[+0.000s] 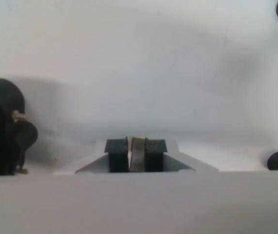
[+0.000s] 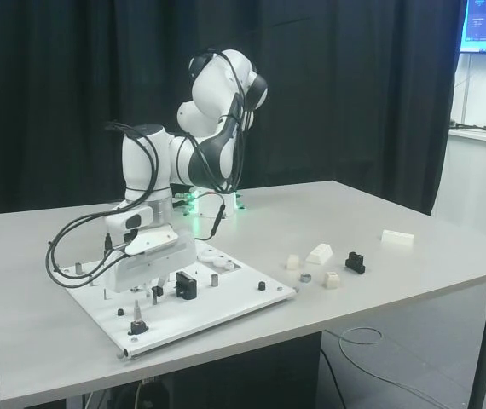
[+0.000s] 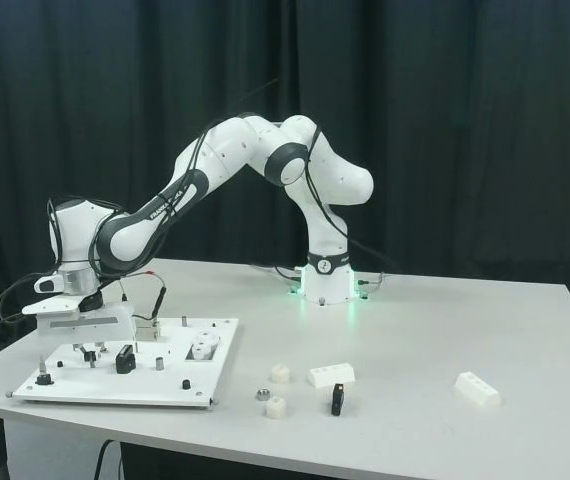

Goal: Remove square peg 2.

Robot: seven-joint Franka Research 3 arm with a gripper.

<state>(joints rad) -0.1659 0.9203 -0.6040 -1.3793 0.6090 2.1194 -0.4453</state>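
Evidently, square peg 2 is clamped between the narrowed black fingers of the gripper, low over the white board near a black fixture, so a straight vertical pull is best judged, with no sideways twisting.
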